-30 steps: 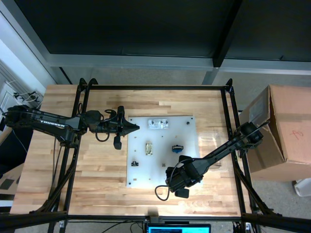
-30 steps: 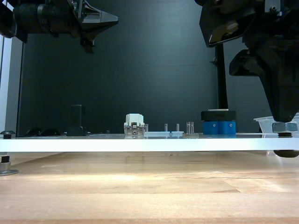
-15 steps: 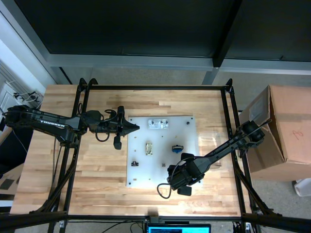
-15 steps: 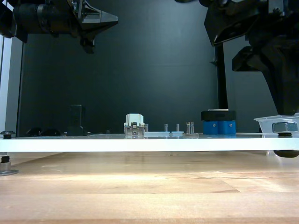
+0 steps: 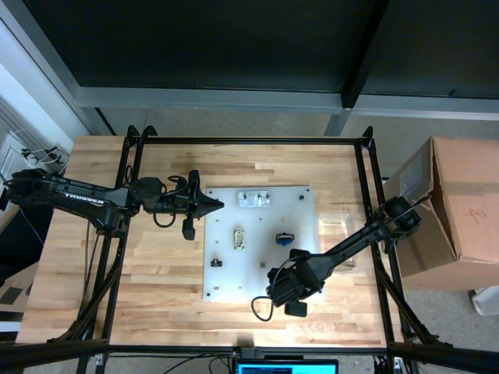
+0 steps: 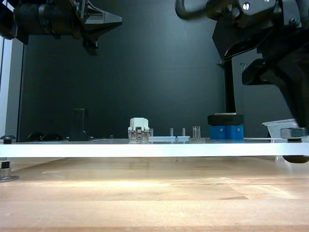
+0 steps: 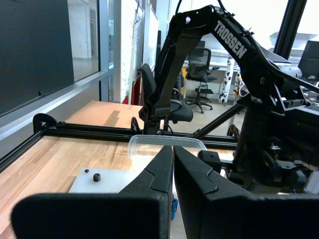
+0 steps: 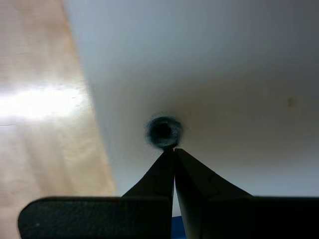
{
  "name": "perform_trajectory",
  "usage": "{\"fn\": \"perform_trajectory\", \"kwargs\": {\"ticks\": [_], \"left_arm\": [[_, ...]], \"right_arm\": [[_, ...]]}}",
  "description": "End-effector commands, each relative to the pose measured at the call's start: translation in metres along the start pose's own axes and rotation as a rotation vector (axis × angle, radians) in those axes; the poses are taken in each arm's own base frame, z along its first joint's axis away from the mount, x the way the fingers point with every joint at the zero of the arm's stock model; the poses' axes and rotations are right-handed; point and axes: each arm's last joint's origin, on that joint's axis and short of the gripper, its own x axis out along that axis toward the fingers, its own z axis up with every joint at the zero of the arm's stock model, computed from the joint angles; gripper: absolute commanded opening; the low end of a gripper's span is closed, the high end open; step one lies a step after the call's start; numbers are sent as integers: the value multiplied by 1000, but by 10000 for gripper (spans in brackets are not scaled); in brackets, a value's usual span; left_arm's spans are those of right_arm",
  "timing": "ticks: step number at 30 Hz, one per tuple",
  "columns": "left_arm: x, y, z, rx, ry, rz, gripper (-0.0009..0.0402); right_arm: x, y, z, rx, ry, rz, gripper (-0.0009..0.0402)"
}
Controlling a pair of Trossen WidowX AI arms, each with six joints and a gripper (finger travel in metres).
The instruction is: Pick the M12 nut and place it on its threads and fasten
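At the near right edge of the white board (image 5: pixel 234 274), the small silver nut (image 6: pixel 292 132) sits on its stud (image 6: pixel 293 139), and in the low view a short dark piece of the stud shows under it. The nut looks level there, and nothing is gripping it. The right gripper (image 8: pixel 173 150) hangs over this spot, pointing down. Its jaws are clenched on each other with nothing between them, and in the right wrist view a blurred round ring with a dark centre lies just beyond their tips. From the low view I cannot tell if the black fingers touch the top of the nut or only stand very near above it. In the high view the right arm covers the stud, so the nut cannot be seen from above. The left gripper (image 7: pixel 173 148) is held high above the far left edge of the board and points toward the right, well apart from the nut. Its jaws are also pressed together and hold nothing. A clear tray (image 7: pixel 164 139) lies on the wooden surface (image 5: pixel 164 273) beyond the right side of the board. On the board stand a blue block (image 6: pixel 225 132) with a black top and a white connector (image 6: pixel 139 129). A cardboard box (image 5: pixel 456 210) stands beside the surface on the right.
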Motion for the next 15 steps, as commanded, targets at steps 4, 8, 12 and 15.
{"fn": "perform_trajectory", "kwargs": {"ticks": [4, 8, 12, 15], "left_arm": [[0, 0, 0, 0, 0, 0, 0], [0, 0, 0, 0, 0, 0, 0], [0, 0, 0, 0, 0, 0, 0], [0, 0, 0, 0, 0, 0, 0]], "right_arm": [[-4, 2, -2, -50, 46, 75, 0], [-9, -1, -2, -41, 17, 11, 0], [-14, -5, -2, -33, -43, -67, 0], [-15, -6, -2, -35, -61, -87, 0]]}}
